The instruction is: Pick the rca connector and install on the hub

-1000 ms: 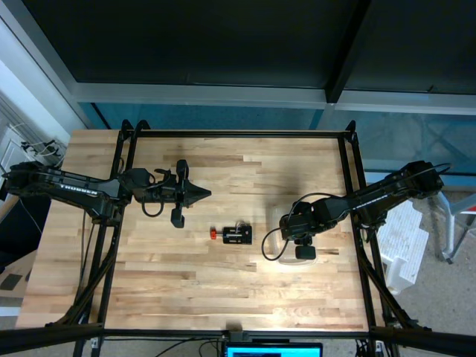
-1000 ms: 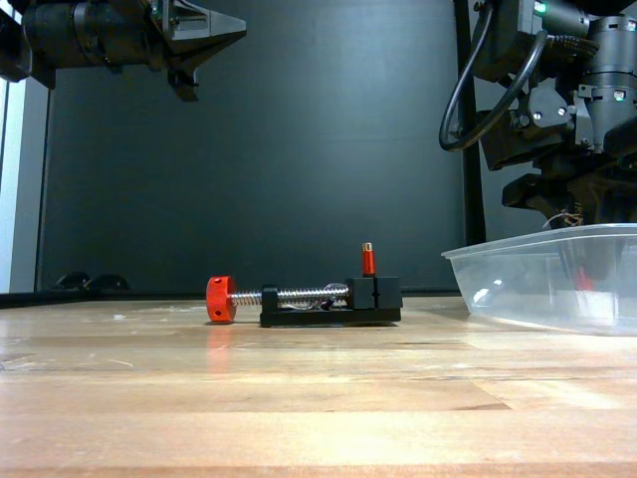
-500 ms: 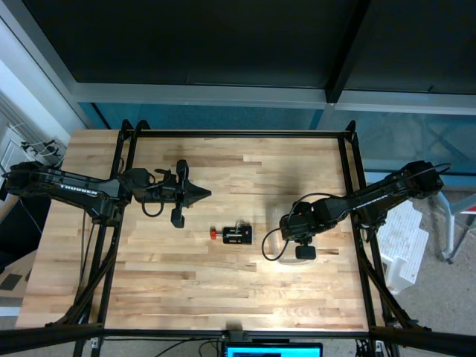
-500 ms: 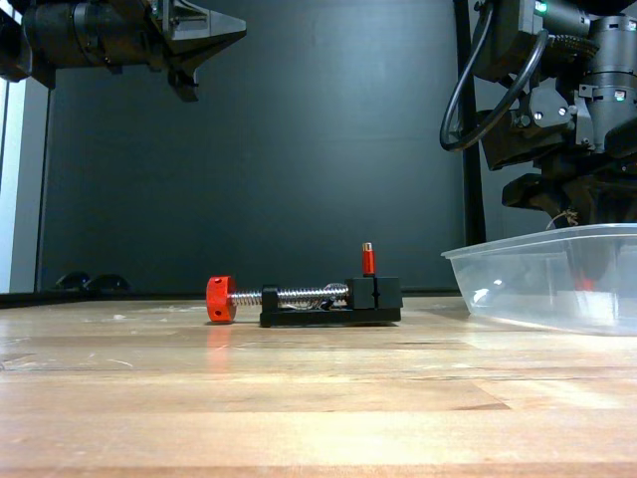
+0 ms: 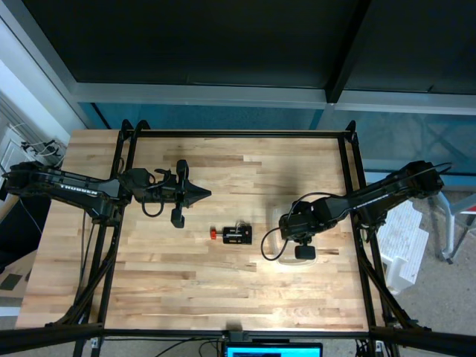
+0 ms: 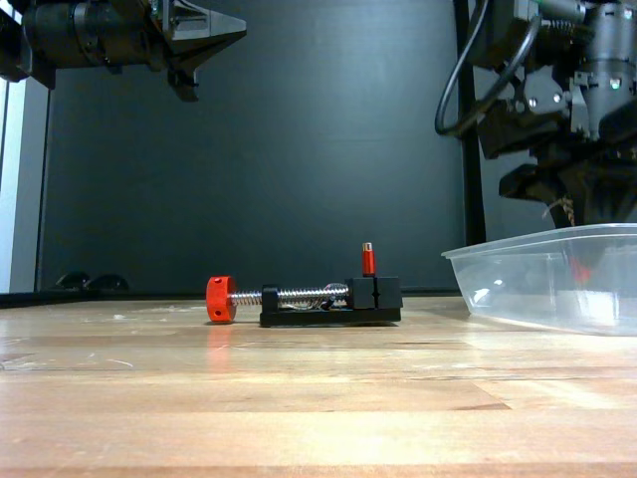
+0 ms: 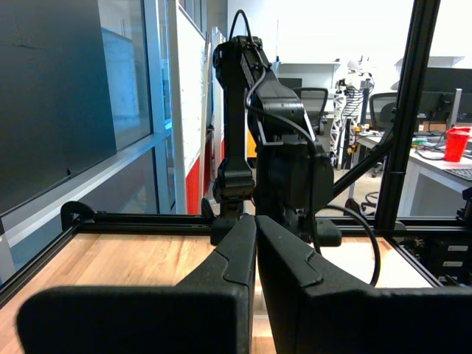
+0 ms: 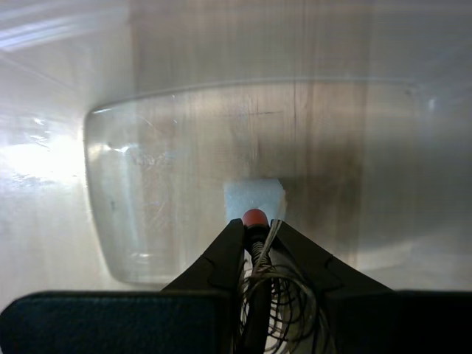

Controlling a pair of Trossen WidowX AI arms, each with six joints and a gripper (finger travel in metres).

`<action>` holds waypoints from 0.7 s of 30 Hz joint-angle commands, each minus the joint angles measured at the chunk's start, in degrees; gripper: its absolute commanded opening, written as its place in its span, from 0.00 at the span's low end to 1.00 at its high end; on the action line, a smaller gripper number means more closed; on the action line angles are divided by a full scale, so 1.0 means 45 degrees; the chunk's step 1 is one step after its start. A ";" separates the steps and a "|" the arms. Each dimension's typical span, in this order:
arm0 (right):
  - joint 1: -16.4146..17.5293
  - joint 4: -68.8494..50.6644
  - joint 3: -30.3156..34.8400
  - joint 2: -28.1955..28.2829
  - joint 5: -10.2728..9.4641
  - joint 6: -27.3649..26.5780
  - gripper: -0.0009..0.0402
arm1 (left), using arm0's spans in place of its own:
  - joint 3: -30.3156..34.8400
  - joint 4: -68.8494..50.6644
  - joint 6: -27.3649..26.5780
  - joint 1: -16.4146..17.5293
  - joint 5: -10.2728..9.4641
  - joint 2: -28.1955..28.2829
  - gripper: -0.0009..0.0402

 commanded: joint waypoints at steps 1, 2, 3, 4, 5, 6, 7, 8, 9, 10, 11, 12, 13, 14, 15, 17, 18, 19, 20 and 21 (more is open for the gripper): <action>0.0000 -0.0593 0.0418 -0.0185 0.0117 0.0010 0.02 | 0.0000 0.0005 0.0005 0.0005 0.0000 0.0000 0.02; 0.0000 -0.0801 0.0549 -0.0267 0.0189 0.0010 0.02 | 0.0000 0.0000 0.0005 0.0000 0.0000 0.0000 0.02; 0.0000 -0.0991 0.0670 -0.0335 0.0209 0.0005 0.02 | 0.0000 0.0005 0.0000 0.0000 0.0000 0.0005 0.02; 0.0000 -0.1180 0.0792 -0.0408 0.0204 0.0005 0.02 | 0.0000 0.0005 0.0005 0.0000 0.0000 0.0000 0.02; -0.0005 -0.1360 0.0913 -0.0500 0.0204 0.0010 0.02 | 0.0000 0.0000 0.0005 0.0005 0.0000 0.0000 0.02; 0.0000 -0.1530 0.1025 -0.0525 0.0204 0.0010 0.02 | 0.0000 0.0005 0.0005 0.0000 0.0000 0.0005 0.02; -0.0005 -0.1719 0.1146 -0.0534 0.0204 0.0010 0.02 | 0.0000 0.0005 0.0005 0.0000 0.0000 0.0000 0.02; 0.0000 -0.1880 0.1243 -0.0588 0.0199 0.0010 0.02 | 0.0000 0.0000 0.0005 0.0000 0.0000 0.0000 0.02; 0.0000 -0.1996 0.1331 -0.0593 0.0204 0.0005 0.02 | 0.0000 0.0005 0.0005 0.0005 0.0000 0.0005 0.02; 0.0000 -0.2059 0.1384 -0.0593 0.0204 0.0005 0.02 | 0.0000 0.0005 0.0005 0.0000 0.0000 0.0005 0.02; 0.0000 -0.2084 0.1418 -0.0593 0.0199 0.0005 0.02 | 0.0000 0.0005 0.0005 0.0000 0.0000 0.0000 0.02; 0.0000 -0.2089 0.1438 -0.0593 0.0204 0.0005 0.02 | 0.0000 0.0005 0.0005 0.0000 0.0000 0.0005 0.02; 0.0000 -0.2084 0.1452 -0.0593 0.0199 0.0010 0.02 | 0.0000 0.0005 0.0000 0.0000 0.0000 0.0005 0.02; 0.0000 -0.2089 0.1467 -0.0593 0.0199 0.0010 0.02 | 0.0000 0.0005 0.0005 0.0000 0.0000 0.0005 0.02; -0.0005 -0.2084 0.1472 -0.0593 0.0204 0.0010 0.02 | 0.0000 0.0005 0.0005 0.0005 0.0000 0.0000 0.02; 0.0000 -0.2089 0.1515 -0.0593 0.0204 0.0029 0.02 | 0.0000 0.0005 0.0000 0.0000 0.0000 0.0005 0.02; -0.0005 -0.2093 0.1569 -0.0573 0.0199 0.0073 0.02 | 0.0000 0.0005 0.0005 0.0000 0.0000 0.0000 0.02; 0.0000 -0.2123 0.1637 -0.0563 0.0199 0.0121 0.02 | 0.0000 0.0005 0.0005 0.0005 0.0000 0.0000 0.02; -0.0005 -0.2166 0.1724 -0.0563 0.0204 0.0170 0.02 | 0.0000 0.0005 0.0005 0.0000 0.0000 0.0005 0.02; 0.0000 -0.2181 0.1802 -0.0563 0.0204 0.0238 0.02 | 0.0000 0.0005 0.0005 0.0000 0.0000 0.0005 0.02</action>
